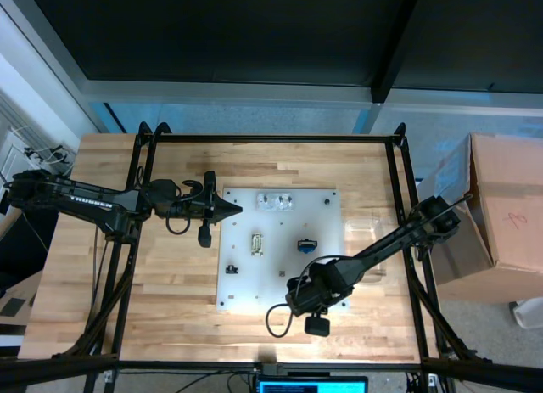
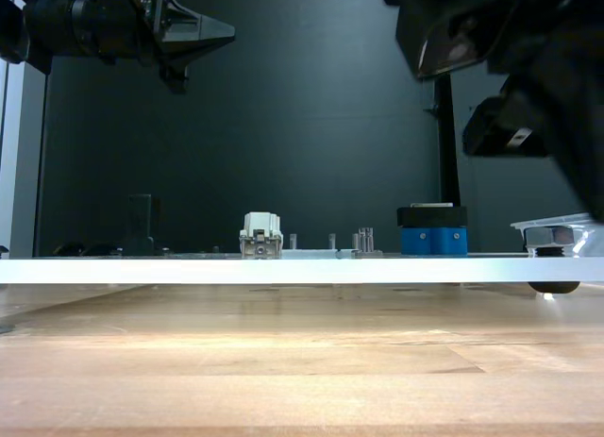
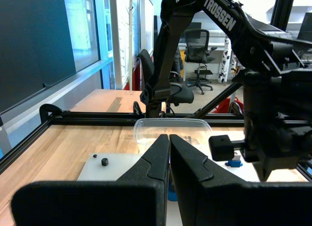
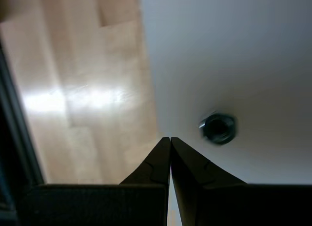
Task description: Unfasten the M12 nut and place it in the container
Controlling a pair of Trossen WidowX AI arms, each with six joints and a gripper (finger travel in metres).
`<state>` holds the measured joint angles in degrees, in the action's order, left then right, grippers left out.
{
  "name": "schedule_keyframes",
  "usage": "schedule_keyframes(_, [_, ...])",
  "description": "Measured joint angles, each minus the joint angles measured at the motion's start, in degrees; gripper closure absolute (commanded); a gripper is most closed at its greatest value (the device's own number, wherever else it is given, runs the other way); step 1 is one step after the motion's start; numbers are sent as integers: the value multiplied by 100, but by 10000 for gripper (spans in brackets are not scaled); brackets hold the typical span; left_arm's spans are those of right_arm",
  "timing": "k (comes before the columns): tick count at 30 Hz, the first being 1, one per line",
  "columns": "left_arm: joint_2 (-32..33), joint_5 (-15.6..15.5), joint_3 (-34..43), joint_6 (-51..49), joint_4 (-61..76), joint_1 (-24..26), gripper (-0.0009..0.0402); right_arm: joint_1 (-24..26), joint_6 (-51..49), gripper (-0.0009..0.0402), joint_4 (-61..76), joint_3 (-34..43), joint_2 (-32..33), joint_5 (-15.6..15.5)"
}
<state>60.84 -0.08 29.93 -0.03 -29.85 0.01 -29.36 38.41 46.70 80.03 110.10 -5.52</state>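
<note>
The silver nut point(image 2: 550, 236) stands on the white board point(image 1: 280, 274) at its near right, with a dark stub of its stud showing just under it. From above, the nut point(image 4: 218, 128) has a dark centre and lies free of any grip. My right gripper point(image 4: 170, 138) hangs above the board beside the nut, shut with nothing between its fingers. In the high view the right gripper point(image 1: 296, 305) and its arm hide the nut. The clear container point(image 1: 366, 232) lies right of the board. My left gripper point(image 1: 229, 209) is shut and empty, high over the board's left edge.
On the board stand a white connector point(image 2: 260, 237), a blue block point(image 2: 432, 239) and small silver posts point(image 2: 364, 239). A cardboard box point(image 1: 501, 215) sits off the table's right side. Black frame rails point(image 1: 271, 139) run around the table.
</note>
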Motion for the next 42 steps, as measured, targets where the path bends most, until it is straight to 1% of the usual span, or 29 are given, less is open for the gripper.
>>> schedule_keyframes(4, [0,0,2,-2,-2,0,393,7,-17,393,-11,-11,2,129])
schedule_keyframes(10, [0,0,0,-2,0,0,393,15,-13,394,-9,-96,2,186])
schedule_keyframes(13, [0,0,2,0,-4,0,393,9,4,394,-9,-96,2,326])
schedule_keyframes(18, [0,0,0,0,-2,0,393,7,4,394,17,-103,2,398])
schedule_keyframes(30, [0,0,2,-2,0,0,393,9,-20,394,116,-107,2,433])
schedule_keyframes(31, [0,0,2,0,0,0,393,11,-74,394,138,-107,0,479])
schedule_keyframes(32, [0,0,2,0,0,0,393,11,-94,393,245,-107,-11,667])
schedule_keyframes(33, [0,0,0,0,0,0,393,9,-20,393,468,-107,-28,1150])
schedule_keyframes(34, [0,0,2,0,0,0,393,-9,168,393,761,-76,-37,1770])
schedule_keyframes(35, [0,0,2,0,-2,0,393,2,319,394,1019,-26,-63,2179])
schedule_keyframes(36, [0,2,2,-2,0,0,393,15,350,393,1224,33,-101,2433])
schedule_keyframes(37, [0,0,2,-2,0,0,393,28,339,393,1335,74,-151,2516])
schedule_keyframes(38, [0,2,2,0,0,0,393,26,328,393,1392,101,-199,2522])
schedule_keyframes(42, [0,2,0,-2,15,0,393,-26,326,393,1421,103,-293,2260])
